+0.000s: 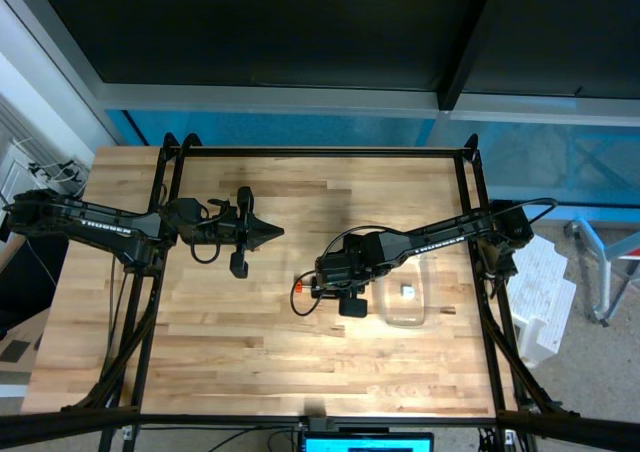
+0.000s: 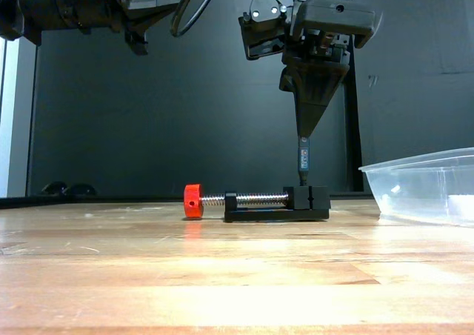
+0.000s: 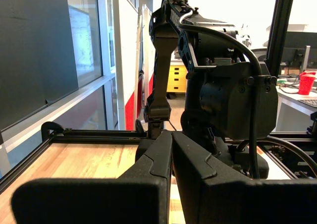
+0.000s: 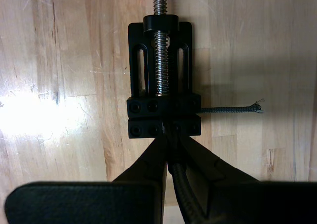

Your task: Pick the usb-c connector and install on the hub

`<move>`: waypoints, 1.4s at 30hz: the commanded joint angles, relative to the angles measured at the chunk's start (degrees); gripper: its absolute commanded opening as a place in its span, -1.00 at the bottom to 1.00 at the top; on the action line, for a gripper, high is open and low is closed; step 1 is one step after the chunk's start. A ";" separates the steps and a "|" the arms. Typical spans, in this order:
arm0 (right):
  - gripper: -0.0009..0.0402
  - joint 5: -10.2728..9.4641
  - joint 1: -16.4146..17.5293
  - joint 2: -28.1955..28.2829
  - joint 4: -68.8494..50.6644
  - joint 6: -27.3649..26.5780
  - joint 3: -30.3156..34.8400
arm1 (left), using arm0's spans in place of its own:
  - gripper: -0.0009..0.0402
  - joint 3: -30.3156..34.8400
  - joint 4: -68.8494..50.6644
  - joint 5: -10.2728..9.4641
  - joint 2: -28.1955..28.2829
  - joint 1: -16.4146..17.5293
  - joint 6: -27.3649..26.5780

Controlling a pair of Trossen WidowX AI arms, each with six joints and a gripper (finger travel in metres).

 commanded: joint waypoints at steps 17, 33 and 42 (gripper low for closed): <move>-0.06 0.13 0.13 -7.74 -1.88 -0.13 -0.20 | -0.96 0.00 0.00 0.00 0.02 0.02 0.00; -0.10 -0.13 -0.57 -14.27 -3.21 -1.14 -1.75 | -0.96 0.00 0.02 0.00 0.02 0.00 0.00; -0.59 -0.11 -3.23 -24.87 4.83 -4.46 -7.32 | -0.96 0.00 0.02 0.00 0.02 0.00 0.00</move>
